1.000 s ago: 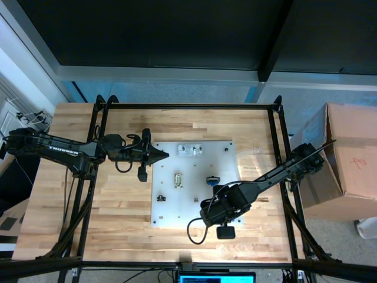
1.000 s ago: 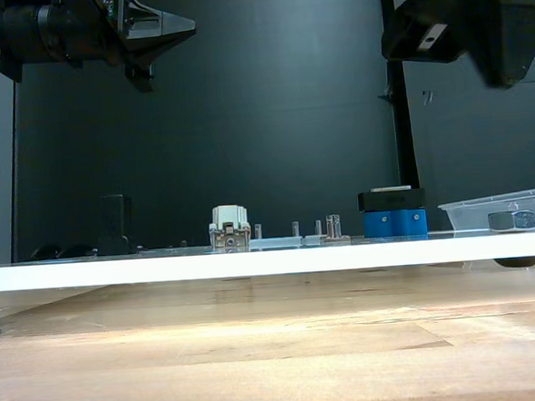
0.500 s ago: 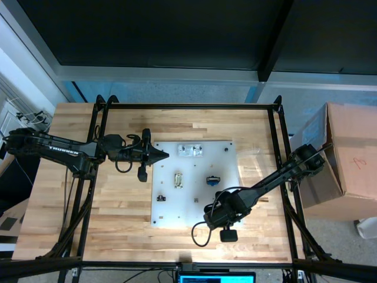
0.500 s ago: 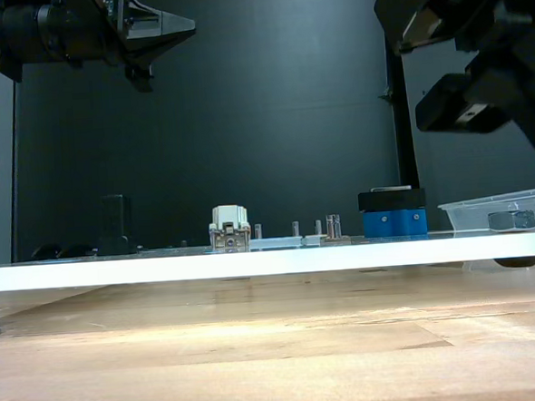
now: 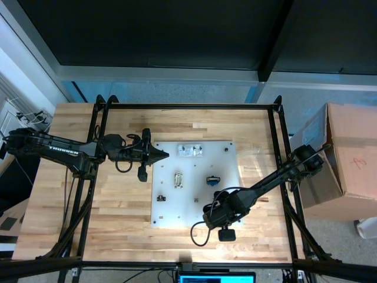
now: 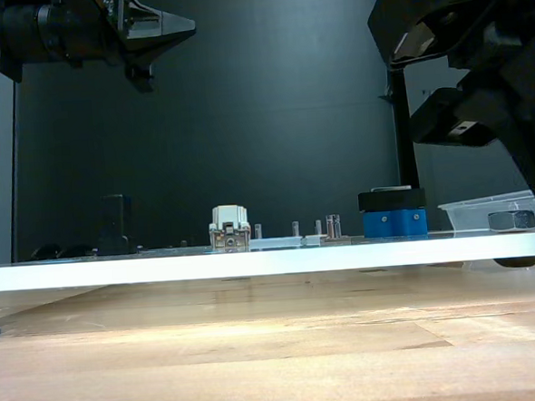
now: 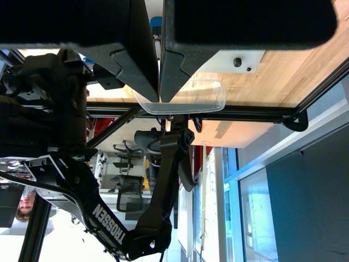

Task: Unfasten the M12 nut and place it in the container

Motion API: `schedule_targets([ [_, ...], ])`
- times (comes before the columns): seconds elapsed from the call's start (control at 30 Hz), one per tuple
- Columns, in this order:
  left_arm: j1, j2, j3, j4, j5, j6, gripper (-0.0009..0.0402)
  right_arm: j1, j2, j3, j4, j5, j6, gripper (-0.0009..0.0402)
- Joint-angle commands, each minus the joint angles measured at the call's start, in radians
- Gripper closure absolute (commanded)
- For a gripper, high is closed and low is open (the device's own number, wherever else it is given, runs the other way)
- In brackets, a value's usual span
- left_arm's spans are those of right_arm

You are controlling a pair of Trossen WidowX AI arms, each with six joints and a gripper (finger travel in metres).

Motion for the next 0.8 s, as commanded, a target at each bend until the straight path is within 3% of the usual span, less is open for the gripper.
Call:
schedule_targets([
  [0.03, 0.0, 0.0, 0.0, 0.0, 0.0, 0.0, 0.0393, -0.004, 0.001, 0.001, 0.002, 0.004, 0.001, 0.0394],
  [0.43, 0.0, 0.0, 0.0, 0.0, 0.0, 0.0, 0.0393, -0.007, 0.001, 0.0, -0.006, 0.024, 0.002, 0.0394],
  [0.47, 0.0, 0.0, 0.0, 0.0, 0.0, 0.0, 0.0393, -0.007, 0.001, 0.0, -0.016, 0.043, 0.002, 0.0394],
  [0.53, 0.0, 0.0, 0.0, 0.0, 0.0, 0.0, 0.0393, -0.008, -0.007, 0.003, -0.071, 0.189, 0.046, 0.0393],
  [0.6, 0.0, 0.0, 0.0, 0.0, 0.0, 0.0, 0.0393, -0.008, -0.013, 0.016, -0.129, 0.272, 0.056, 0.0393],
  [0.8, 0.0, 0.0, 0.0, 0.0, 0.0, 0.0, 0.0393, -0.008, -0.034, 0.034, -0.154, 0.272, 0.056, 0.0393],
])
